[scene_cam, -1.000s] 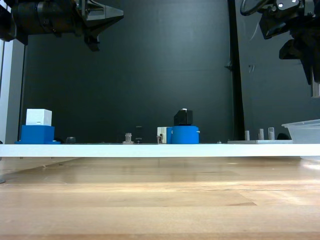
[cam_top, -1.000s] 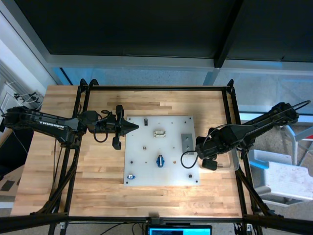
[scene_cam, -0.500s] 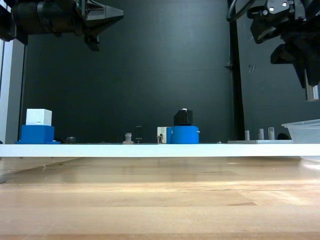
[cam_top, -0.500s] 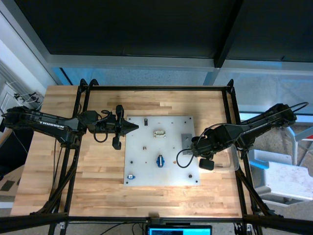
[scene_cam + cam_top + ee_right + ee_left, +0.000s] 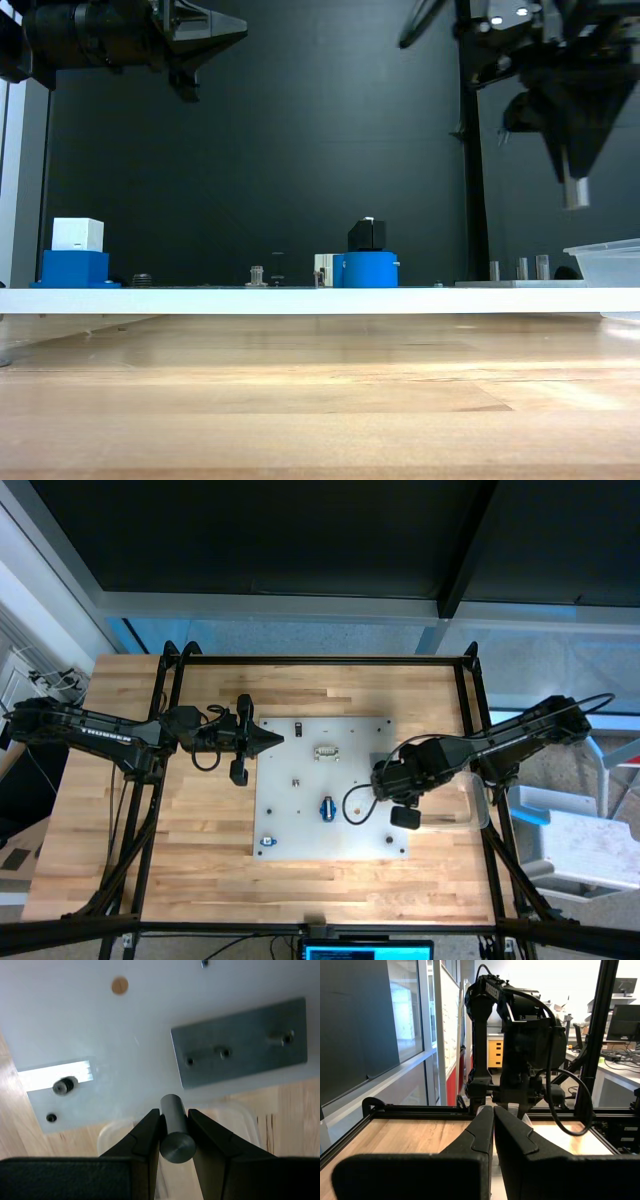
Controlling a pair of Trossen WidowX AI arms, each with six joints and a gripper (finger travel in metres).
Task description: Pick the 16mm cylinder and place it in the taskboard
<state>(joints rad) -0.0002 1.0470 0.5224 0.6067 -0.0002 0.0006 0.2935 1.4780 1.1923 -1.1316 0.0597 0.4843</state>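
Observation:
The 16mm cylinder [image 5: 175,1127], a short grey peg, is clamped between the fingers of my right gripper [image 5: 174,1116], which is shut on it. In the low view the cylinder [image 5: 574,190] hangs from the right gripper [image 5: 573,175] well above the board. From above, the right gripper [image 5: 385,777] is over the right side of the white taskboard [image 5: 300,820], by the grey metal block [image 5: 240,1042]. My left gripper [image 5: 265,738] is shut and empty, held high at the board's left edge, and also shows in the low view [image 5: 215,28].
A clear plastic tray [image 5: 472,805] sits just right of the board, its rim [image 5: 240,1110] under the right gripper. On the board stand a blue fitting [image 5: 327,808], a small blue-and-white part [image 5: 267,841] and a white connector [image 5: 325,751]. A black frame surrounds the table.
My right arm has swung left from above the tray to over the board's right side, carrying the cylinder and sinking slightly. The left arm has not moved.

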